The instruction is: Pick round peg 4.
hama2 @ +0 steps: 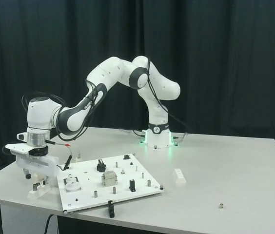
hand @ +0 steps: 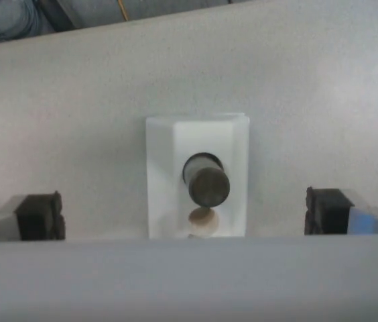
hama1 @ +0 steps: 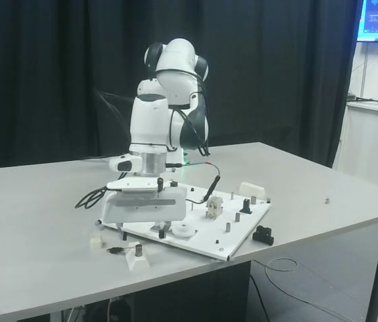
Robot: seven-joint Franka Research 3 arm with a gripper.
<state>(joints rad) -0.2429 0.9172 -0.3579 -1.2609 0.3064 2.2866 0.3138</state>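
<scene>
We saw the white arm [hama2: 108, 80] reaching from its base [hama2: 158, 139] at the back of the grey counter [hama2: 215, 170] out to the near corner, its jaws [hama1: 159, 231] pointing straight down. They stood apart — in the wrist view the two black fingertips [hand: 40, 216] sat wide on either side of the peg [hand: 206, 183], touching nothing. The jaws hung above the peg, with a clear gap below them in both room views.

The peg was a short grey cylinder standing upright in a small white block [hand: 198, 176]. In the first room view that block [hama1: 136, 257] rested on the bare counter, just off the corner of the white board [hama1: 202, 231] and apart from it. A second small white piece [hama1: 96, 241] lay near the block, closer to the counter's edge.

The board carried a scatter of small parts — a white ring [hama1: 183, 231], several short upright pins and a black bracket [hama1: 246, 205] among them. A black clip [hama1: 263, 235] sat at the board's edge. In the second room view a white block [hama2: 179, 176] lay on the counter well apart from the board, and a tiny part [hama2: 221, 205] lay farther out still. Black curtains [hama2: 225, 58] hung behind the counter.
</scene>
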